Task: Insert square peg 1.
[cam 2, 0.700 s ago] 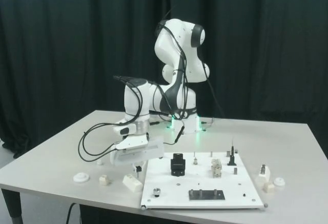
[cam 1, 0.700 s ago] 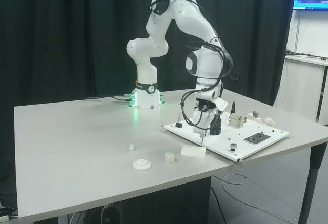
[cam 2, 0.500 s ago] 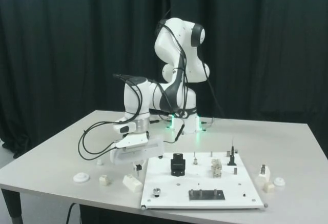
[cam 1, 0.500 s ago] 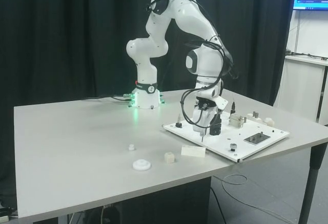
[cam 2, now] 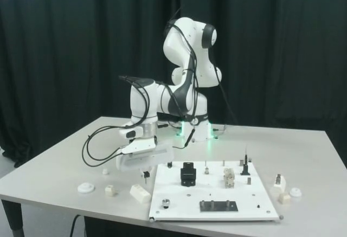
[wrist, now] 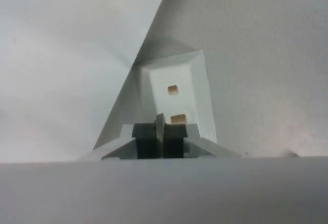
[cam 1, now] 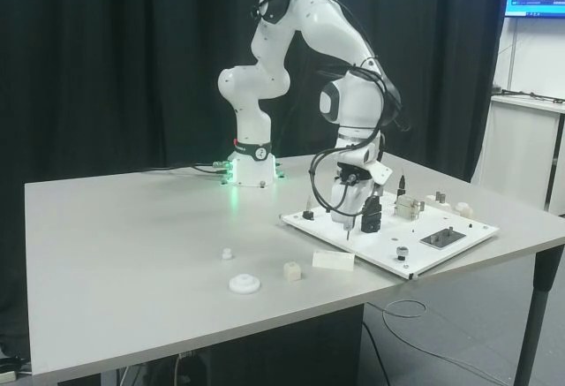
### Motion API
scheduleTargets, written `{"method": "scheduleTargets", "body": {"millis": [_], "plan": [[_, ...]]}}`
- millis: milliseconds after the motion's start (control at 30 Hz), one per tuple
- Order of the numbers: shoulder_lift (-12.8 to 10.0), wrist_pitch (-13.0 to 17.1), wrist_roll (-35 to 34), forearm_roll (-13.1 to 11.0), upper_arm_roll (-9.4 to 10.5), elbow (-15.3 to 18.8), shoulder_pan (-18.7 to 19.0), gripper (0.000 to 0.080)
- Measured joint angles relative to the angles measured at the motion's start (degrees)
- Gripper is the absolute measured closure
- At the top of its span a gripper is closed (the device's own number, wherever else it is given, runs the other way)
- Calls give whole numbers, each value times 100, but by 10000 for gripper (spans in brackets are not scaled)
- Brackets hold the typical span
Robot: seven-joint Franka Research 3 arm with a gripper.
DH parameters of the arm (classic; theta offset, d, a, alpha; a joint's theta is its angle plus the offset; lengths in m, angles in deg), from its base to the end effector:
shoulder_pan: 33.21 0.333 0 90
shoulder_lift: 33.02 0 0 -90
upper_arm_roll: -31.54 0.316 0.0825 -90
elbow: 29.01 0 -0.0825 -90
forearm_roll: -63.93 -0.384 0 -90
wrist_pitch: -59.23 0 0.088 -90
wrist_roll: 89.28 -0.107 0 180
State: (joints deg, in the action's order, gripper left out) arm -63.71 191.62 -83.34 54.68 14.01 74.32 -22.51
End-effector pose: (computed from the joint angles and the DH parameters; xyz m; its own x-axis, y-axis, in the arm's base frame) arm 0.6498 -0.0593 0.2597 0.9964 -0.0843 -0.0011 -0.0842 -0.9958 0.0353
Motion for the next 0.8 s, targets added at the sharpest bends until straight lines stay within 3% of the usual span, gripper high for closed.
{"method": "scheduleTargets", "body": {"millis": [800], "plan": [[119,-92,0,0,-12,0,18,777]]}}
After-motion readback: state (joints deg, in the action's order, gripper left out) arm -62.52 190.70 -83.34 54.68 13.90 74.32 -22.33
